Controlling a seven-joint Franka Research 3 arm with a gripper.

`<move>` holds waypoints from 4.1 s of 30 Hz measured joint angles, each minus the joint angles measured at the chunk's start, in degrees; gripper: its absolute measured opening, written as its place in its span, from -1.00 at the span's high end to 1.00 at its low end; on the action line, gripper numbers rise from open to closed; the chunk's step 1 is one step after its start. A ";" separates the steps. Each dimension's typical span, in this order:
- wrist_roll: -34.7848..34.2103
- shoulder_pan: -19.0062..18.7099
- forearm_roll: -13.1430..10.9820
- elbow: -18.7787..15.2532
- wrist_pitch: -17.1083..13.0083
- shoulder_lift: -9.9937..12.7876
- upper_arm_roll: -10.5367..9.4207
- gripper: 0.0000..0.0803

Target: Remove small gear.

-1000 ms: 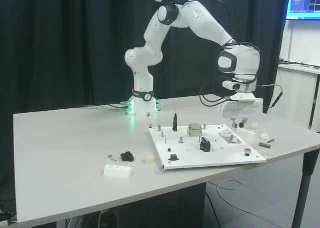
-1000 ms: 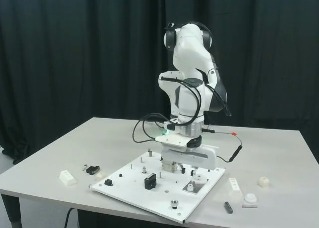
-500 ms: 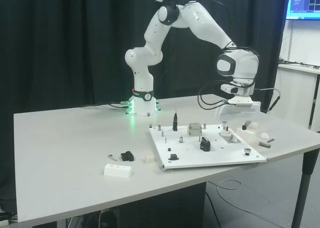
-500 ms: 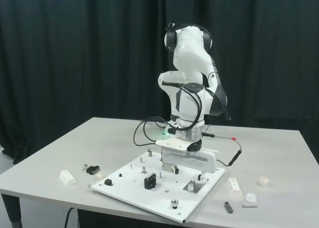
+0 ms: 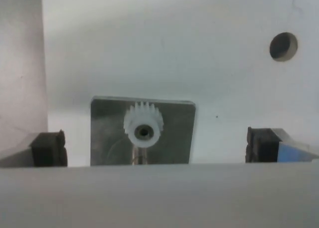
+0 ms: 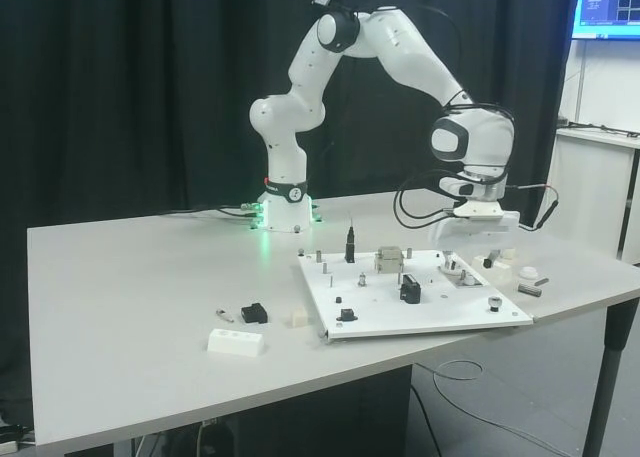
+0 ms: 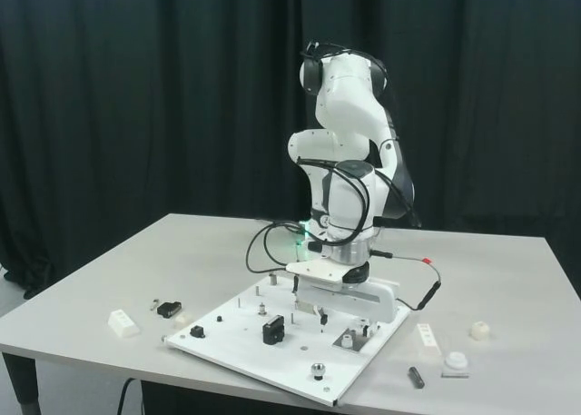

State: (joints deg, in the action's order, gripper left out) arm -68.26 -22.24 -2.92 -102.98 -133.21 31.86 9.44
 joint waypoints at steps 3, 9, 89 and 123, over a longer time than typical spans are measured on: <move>-0.13 0.00 0.00 -0.38 -0.59 0.11 -0.13 -0.99; -0.39 0.00 0.00 -0.73 -1.39 0.43 -0.32 -0.99; -1.75 0.33 -0.05 -2.29 -6.68 2.45 -1.05 0.50; 1.00 0.33 0.21 -2.25 -3.72 0.09 -0.85 0.51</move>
State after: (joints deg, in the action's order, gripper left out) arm -67.26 -21.91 -2.72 -105.23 -136.93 31.94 8.59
